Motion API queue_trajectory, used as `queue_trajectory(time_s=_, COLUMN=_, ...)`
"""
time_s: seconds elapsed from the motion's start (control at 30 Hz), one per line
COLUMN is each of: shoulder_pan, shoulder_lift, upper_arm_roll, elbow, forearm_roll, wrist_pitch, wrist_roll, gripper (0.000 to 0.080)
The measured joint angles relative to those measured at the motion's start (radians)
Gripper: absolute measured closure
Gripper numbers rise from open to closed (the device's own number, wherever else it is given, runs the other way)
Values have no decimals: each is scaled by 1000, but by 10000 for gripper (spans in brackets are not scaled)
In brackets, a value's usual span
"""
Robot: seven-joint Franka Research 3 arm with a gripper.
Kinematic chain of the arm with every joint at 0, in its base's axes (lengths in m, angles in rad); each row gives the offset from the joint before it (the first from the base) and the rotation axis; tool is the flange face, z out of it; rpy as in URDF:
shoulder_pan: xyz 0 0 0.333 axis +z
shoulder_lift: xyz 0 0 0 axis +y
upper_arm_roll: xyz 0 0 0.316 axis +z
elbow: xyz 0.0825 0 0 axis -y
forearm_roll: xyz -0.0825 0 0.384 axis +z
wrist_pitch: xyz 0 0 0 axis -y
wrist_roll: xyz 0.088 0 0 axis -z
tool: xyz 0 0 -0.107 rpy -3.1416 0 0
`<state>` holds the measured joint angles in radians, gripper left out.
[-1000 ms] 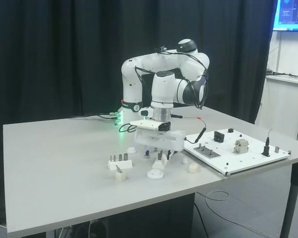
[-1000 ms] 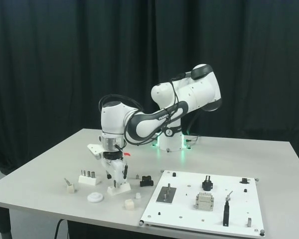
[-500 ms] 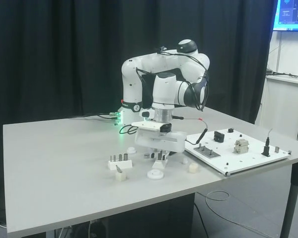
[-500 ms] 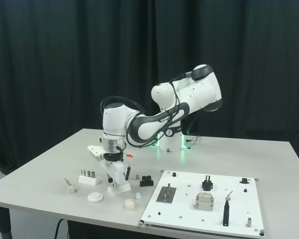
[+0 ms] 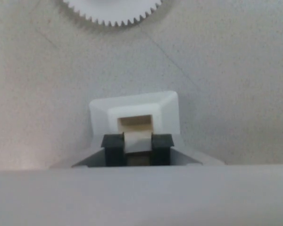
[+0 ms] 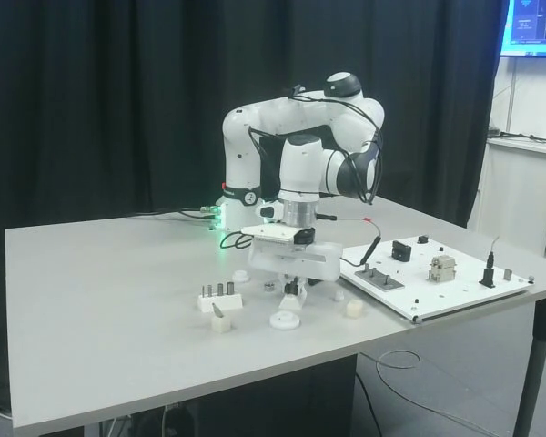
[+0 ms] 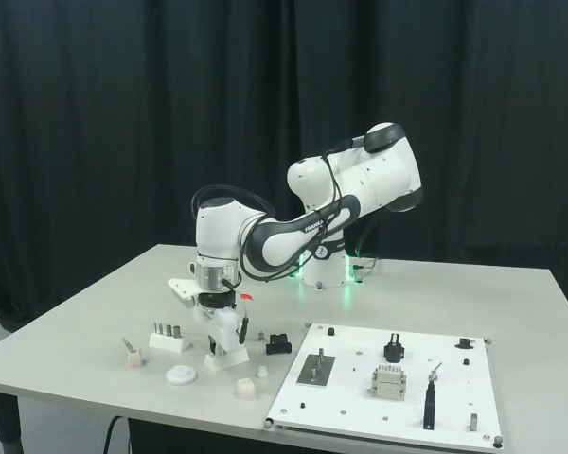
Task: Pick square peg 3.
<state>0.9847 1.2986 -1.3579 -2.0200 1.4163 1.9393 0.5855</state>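
Observation:
In the wrist view my gripper (image 5: pixel 137 143) is shut on the square peg (image 5: pixel 137 139). Its black fingertips (image 5: pixel 113 143) press the peg from both sides. The peg stands over the square socket of a small white holder (image 5: pixel 134 115), and I cannot tell whether its lower end still sits in the socket. In both room views the gripper (image 6: pixel 291 284) (image 7: pixel 225 340) points down at that holder (image 6: pixel 291 299) (image 7: pixel 225 359), near the table's front edge. The hand hides the peg in those views.
A white gear (image 5: pixel 113 9) (image 6: pixel 285 320) (image 7: pixel 180 375) lies close to the holder. A white rack of pegs (image 6: pixel 219 299) (image 7: pixel 169 339), a small holder with a tilted peg (image 6: pixel 219 320) and a small block (image 6: pixel 354 309) are nearby. The white assembly board (image 6: pixel 437 282) (image 7: pixel 360 397) lies beside them.
The hand has shifted slightly over the small white holder and its wrist has turned a little. The loose parts on the table have not moved.

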Motion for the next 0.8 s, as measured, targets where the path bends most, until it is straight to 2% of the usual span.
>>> queue_trajectory(time_s=0.37, shoulder_pan=0, shoulder_lift=0, upper_arm_roll=-15, elbow=0, forearm_roll=0, wrist_pitch=-4, wrist_roll=0, gripper=686)
queue_trajectory(time_s=0.8, shoulder_pan=14, shoulder_lift=-3, upper_arm_roll=-87, elbow=1, forearm_roll=-3, wrist_pitch=-57, wrist_roll=0, gripper=687)
